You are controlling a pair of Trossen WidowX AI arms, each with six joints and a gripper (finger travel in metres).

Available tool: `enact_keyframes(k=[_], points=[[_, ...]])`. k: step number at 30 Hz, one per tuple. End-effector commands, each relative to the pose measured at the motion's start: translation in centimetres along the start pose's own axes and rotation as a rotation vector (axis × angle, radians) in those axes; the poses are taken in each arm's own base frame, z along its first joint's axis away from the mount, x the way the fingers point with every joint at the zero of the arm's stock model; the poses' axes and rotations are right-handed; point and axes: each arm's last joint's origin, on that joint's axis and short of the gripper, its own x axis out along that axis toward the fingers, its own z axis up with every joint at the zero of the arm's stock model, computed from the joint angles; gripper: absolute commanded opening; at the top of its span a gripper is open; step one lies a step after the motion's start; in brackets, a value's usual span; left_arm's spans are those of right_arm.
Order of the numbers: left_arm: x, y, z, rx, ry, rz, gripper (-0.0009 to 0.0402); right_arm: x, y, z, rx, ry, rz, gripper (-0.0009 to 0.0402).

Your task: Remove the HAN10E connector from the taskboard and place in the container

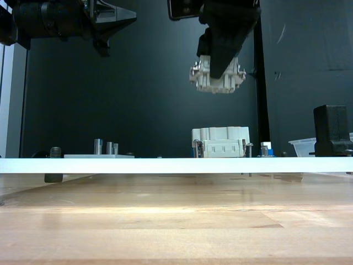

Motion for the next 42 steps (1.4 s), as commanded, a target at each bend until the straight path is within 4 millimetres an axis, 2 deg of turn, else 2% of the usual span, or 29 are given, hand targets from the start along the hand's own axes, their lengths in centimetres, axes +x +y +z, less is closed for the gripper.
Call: enact_keyframes(k=[1,8,22,42], points=[[0.0,0.0,0.0,0.0,0.0,0.0,0.0,-0.8,-0.1,-0.1,-0.024,-0.016,0.008,0.0016],[0.0,0.0,0.0,0.0,0.0,0.0,0.0,-2.0,-0.5,-1.4,-0.021,-0.005,0.002,0.0016],[0.0,0.0,0.0,0.0,0.0,0.0,0.0,-2.7,-2.9,-8.0,0.042,0.036,-0.023,0.0016],[0.0,0.0,0.0,0.0,0.0,0.001,0.0,-3.3,-5.5,-15.1,0.065,0.035,-0.087,0.0016]])
